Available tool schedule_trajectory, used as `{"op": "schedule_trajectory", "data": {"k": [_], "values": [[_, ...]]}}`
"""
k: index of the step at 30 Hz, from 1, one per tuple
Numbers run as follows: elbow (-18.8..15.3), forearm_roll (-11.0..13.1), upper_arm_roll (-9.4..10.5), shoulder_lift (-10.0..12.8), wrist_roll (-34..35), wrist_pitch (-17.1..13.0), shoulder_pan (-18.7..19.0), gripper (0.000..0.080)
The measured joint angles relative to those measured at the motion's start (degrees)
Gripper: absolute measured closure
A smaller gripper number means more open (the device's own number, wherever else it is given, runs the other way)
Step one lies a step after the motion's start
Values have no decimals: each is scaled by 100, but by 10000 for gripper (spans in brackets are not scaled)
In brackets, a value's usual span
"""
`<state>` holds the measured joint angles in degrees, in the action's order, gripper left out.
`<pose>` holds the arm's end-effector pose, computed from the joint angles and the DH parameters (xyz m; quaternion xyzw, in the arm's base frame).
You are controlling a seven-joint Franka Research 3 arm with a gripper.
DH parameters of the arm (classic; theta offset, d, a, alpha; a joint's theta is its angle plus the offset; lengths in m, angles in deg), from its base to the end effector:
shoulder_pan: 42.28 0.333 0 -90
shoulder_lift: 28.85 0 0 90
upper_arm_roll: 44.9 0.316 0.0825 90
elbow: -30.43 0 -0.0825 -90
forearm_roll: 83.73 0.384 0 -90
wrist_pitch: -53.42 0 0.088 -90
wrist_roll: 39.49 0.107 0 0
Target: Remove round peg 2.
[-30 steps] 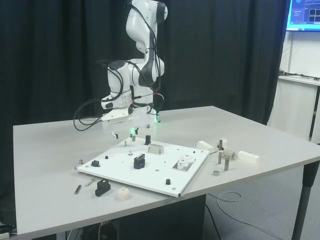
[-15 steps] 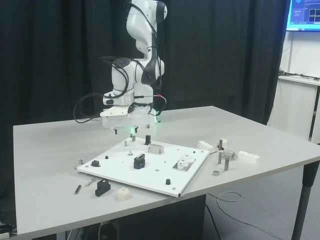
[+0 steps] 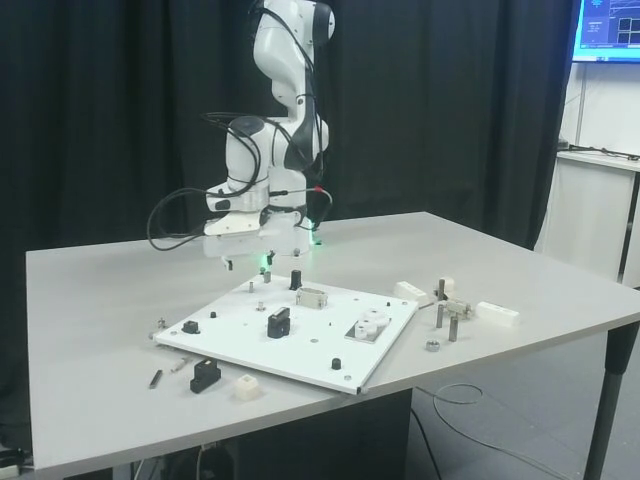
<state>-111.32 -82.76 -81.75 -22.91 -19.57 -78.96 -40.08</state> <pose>0.3664 -0.2584 0.2413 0.8776 -0.4628 -0.1249 0.0095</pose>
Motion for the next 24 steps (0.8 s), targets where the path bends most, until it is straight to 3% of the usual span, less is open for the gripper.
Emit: {"op": "schedule_trajectory", "data": {"k": [10, 24], "values": [[40, 27, -34, 205, 134, -325, 2, 3], [153, 184, 13, 534, 117, -562, 183, 3]]}}
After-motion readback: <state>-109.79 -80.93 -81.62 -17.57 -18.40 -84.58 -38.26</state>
